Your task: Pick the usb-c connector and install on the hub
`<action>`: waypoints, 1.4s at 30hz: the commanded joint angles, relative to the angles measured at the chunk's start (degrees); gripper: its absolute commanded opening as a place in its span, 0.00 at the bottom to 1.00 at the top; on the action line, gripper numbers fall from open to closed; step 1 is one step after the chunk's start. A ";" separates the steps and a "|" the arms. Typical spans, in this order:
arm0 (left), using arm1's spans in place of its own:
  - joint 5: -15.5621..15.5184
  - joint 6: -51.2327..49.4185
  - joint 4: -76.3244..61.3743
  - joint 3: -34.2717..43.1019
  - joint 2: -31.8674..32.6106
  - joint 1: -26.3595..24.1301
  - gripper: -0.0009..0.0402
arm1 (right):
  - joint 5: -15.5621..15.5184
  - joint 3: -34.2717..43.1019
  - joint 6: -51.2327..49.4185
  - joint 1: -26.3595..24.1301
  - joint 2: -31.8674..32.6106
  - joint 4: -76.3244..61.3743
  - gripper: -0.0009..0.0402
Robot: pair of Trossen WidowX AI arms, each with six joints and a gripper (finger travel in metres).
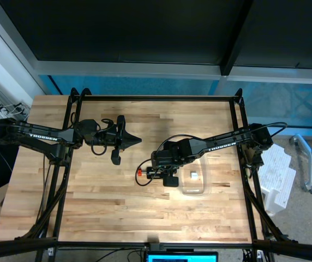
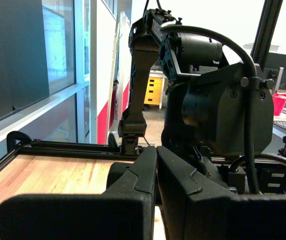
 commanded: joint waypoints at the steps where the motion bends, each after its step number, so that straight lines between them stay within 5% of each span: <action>1: 0.00 0.02 0.00 0.00 0.00 0.02 0.02 | 0.28 -0.31 0.15 0.00 -0.02 0.17 0.02; 42: 0.00 0.00 0.00 0.00 0.00 0.02 0.02 | 1.11 -0.50 1.84 0.74 -0.04 0.31 0.02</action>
